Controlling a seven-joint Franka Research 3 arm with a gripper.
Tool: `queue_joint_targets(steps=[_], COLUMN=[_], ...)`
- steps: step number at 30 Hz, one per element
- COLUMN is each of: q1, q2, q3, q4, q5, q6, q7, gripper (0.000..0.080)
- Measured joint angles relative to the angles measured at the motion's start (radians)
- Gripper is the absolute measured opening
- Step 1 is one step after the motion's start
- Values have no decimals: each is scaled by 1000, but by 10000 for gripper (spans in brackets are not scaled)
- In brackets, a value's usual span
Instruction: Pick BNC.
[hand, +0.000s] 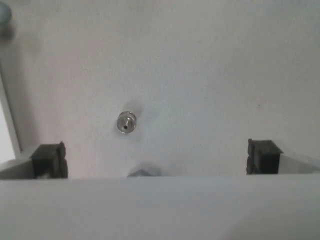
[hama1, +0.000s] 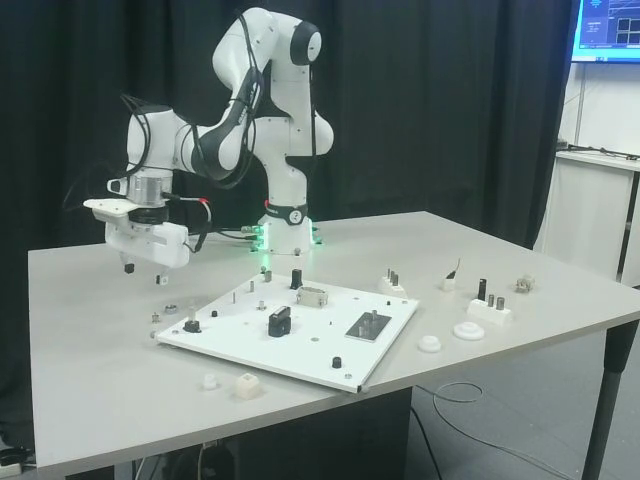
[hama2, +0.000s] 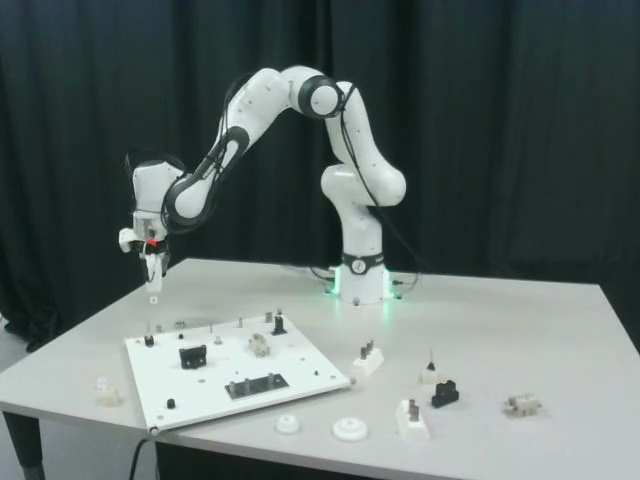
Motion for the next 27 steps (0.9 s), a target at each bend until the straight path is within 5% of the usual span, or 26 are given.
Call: queue_joint_targets(steps=[16, 27], q1=[-6, -3], q2=[58, 125], q3=[9, 24], q4=[21, 59], q5=[94, 97], q6=[14, 12], q7=[-96, -115], gripper=[800, 800])
